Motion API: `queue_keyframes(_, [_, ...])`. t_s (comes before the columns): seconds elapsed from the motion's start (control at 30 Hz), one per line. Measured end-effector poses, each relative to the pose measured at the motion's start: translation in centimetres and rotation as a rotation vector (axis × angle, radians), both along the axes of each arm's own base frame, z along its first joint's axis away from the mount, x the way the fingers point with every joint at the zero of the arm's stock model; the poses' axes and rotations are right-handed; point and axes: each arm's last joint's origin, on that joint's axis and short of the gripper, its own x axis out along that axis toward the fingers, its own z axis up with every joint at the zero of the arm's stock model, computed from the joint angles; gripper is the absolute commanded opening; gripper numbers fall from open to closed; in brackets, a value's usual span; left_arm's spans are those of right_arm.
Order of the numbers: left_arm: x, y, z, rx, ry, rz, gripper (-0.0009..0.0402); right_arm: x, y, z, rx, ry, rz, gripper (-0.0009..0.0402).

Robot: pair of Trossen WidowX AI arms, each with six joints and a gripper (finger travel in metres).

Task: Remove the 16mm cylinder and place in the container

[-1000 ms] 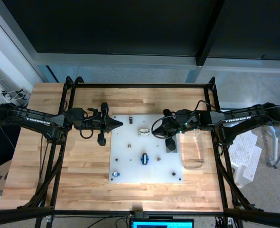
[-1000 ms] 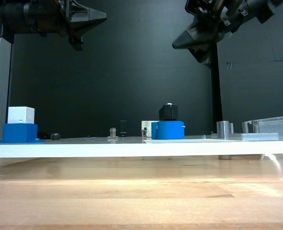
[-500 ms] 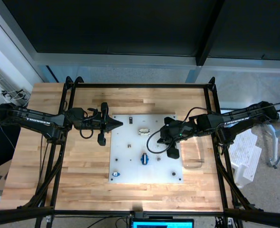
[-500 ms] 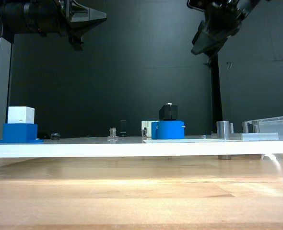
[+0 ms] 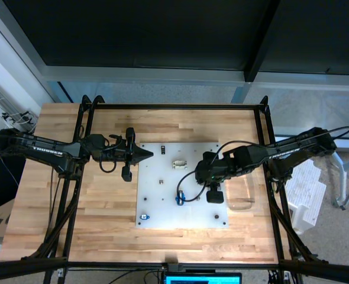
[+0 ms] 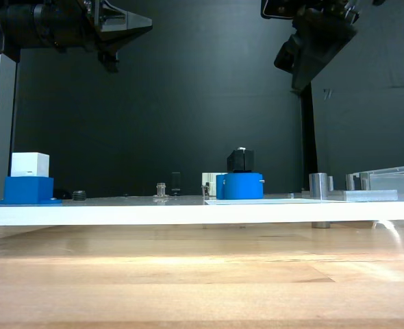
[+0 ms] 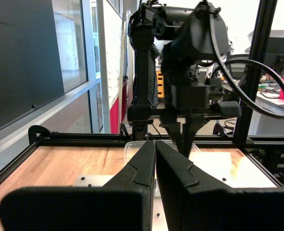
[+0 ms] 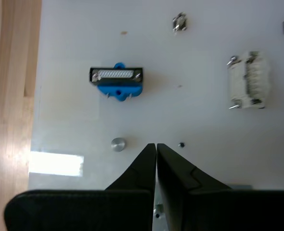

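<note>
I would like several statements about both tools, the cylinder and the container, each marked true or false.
1. The right tool is shut and empty. True.
2. The 16mm cylinder lies in the container. False: it stands on the white board.
3. The left tool is open. False: it is shut.
4. The left tool hangs high, far from the 16mm cylinder. True.
5. The right tool hangs above the white board without touching it. True.

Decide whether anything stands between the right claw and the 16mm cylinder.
Nothing visible does. The right claw, shut, hangs above the white board, with only bare board between its tips and the 16mm cylinder. The left claw, shut, is parked high above the board's left edge.
</note>
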Motion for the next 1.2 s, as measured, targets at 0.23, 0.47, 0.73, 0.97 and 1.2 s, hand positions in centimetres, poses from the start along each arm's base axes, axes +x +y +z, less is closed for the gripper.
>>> queue_keyframes(0.23, [0.0,0.0,0.0,0.0,0.0,0.0,0.0,0.8,1.2,-1.3,-0.009,0.083,0.006,0.0097])
queue_keyframes(0.47, [0.0,0.0,0.0,0.0,0.0,0.0,0.0,1.4,2.4,-2.8,-0.022,0.132,0.014,0.0174])
queue_keyframes(0.73, [0.0,0.0,0.0,0.0,0.0,0.0,0.0,1.9,3.3,-4.3,-0.042,0.171,-0.013,0.0227])
queue_keyframes(0.97, [0.0,0.0,0.0,0.0,0.0,0.0,0.0,2.3,3.7,-5.4,-0.048,0.2,-0.024,0.024])
queue_keyframes(1.2, [0.0,0.0,0.0,0.0,0.0,0.0,0.0,2.9,4.1,-6.0,-0.047,0.212,-0.034,0.024])
